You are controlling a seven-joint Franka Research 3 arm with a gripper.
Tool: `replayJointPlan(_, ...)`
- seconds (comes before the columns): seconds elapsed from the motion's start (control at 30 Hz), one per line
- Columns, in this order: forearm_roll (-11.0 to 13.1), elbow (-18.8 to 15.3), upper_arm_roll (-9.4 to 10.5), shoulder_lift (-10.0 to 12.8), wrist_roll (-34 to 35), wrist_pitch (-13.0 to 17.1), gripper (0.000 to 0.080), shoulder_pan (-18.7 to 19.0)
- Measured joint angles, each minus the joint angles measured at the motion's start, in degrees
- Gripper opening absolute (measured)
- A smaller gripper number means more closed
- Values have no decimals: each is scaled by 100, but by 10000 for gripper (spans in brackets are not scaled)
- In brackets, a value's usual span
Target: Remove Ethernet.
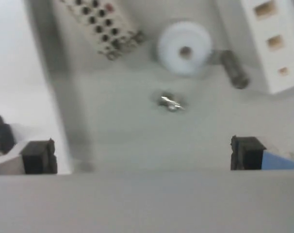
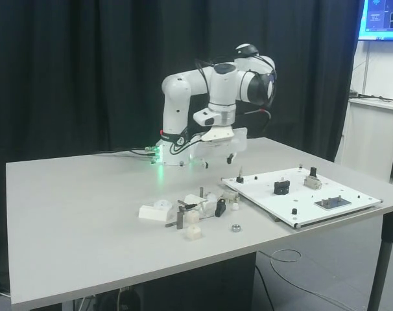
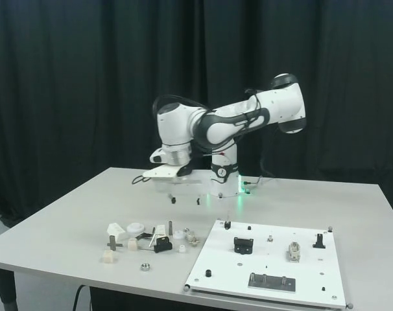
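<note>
A: What does the arm (image 2: 203, 87) show?

B: The white arm reaches forward from its base. Its gripper (image 3: 185, 200) hangs above the grey table (image 2: 73, 201), touching nothing.

A: And the pincer?

B: In the wrist view the gripper (image 1: 142, 155) has its two black fingertips (image 1: 38, 156) spread wide, with only bare table between them; it grips nothing.

A: What lies beneath it?

B: Loose parts: a white disc (image 1: 185, 47) with a central hole, a dark cylinder (image 1: 234, 69) just beside it, a multi-pin connector (image 1: 101, 24), a white block (image 1: 275, 39) with three sockets, and a small metal piece (image 1: 171, 101) lying apart from the rest.

A: Where is the Ethernet connector?

B: It cannot be told for certain. The white board (image 3: 209, 259) lies near the table's front edge, beside the loose parts (image 3: 151, 240) and apart from the gripper. It carries a black block (image 3: 242, 244), a small pale fitting (image 3: 294, 251) and a grey plate (image 3: 269, 281); which of these, if any, is the Ethernet connector is too small to tell
</note>
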Motion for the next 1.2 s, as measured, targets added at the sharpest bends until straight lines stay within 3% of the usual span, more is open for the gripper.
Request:
replayJointPlan(0.3,287,-287,-75,-86,477,361,800,729)
replayJointPlan(0.63,364,-496,-65,-89,1011,534,800,1300)
replayJointPlan(1.2,658,-913,240,-165,1630,1054,800,2021)
